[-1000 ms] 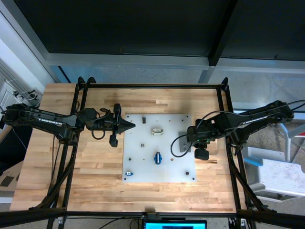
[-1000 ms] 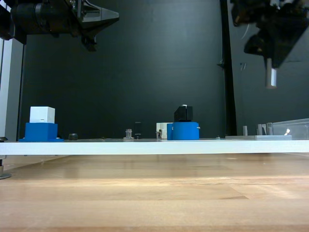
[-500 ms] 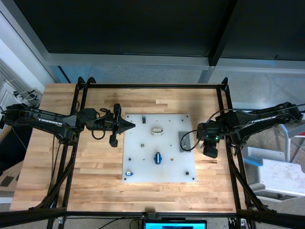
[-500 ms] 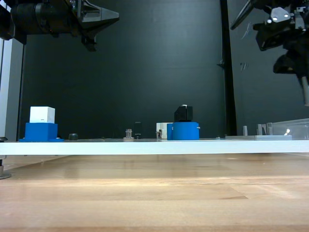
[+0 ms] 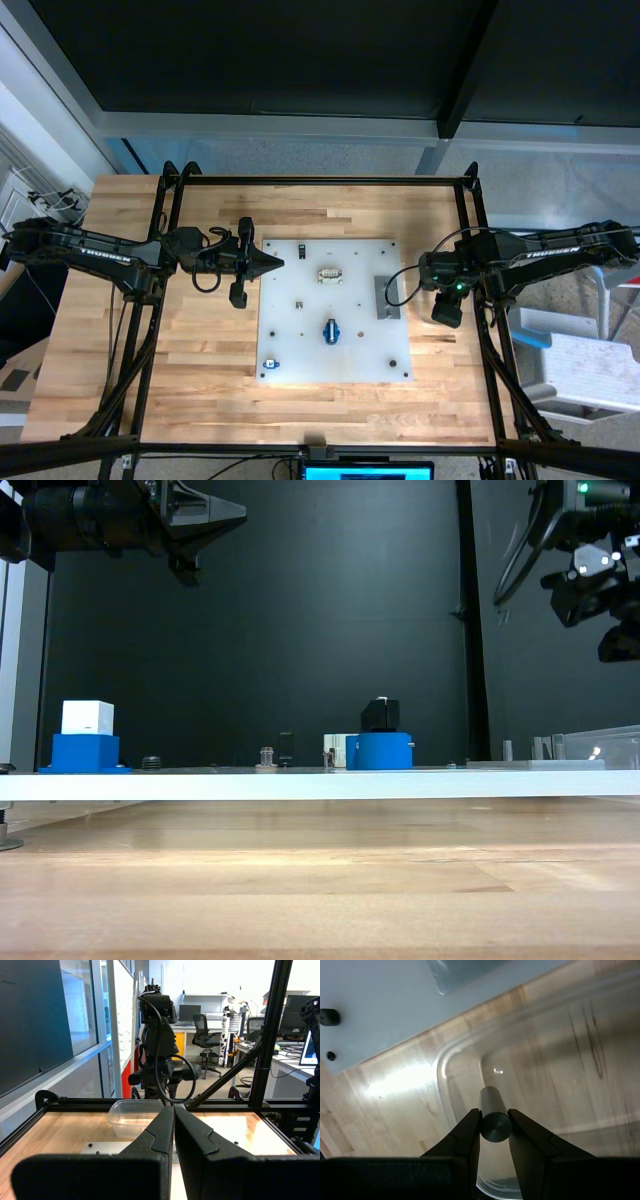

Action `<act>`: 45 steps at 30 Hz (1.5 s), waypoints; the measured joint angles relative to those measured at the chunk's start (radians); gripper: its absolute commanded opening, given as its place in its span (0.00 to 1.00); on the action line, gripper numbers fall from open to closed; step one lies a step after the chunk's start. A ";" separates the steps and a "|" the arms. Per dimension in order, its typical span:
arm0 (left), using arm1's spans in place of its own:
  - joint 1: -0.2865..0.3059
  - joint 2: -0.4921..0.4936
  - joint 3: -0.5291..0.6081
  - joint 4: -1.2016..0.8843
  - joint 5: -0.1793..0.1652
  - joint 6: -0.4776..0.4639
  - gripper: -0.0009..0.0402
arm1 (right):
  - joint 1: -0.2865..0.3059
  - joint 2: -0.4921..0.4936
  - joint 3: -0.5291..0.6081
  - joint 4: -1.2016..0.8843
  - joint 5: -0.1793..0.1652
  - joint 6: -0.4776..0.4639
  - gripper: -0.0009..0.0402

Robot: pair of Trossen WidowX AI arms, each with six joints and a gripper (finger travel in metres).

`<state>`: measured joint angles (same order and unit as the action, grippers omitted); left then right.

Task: Pick the 16mm cylinder and place it in the container

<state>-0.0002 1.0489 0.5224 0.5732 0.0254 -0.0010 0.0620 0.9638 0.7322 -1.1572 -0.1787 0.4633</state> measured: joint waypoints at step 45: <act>0.000 0.000 0.000 0.000 0.000 0.000 0.02 | -0.036 -0.006 -0.007 0.103 0.003 -0.006 0.36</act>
<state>-0.0002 1.0489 0.5224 0.5728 0.0250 -0.0006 0.0257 0.9573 0.7250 -1.0542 -0.1757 0.4576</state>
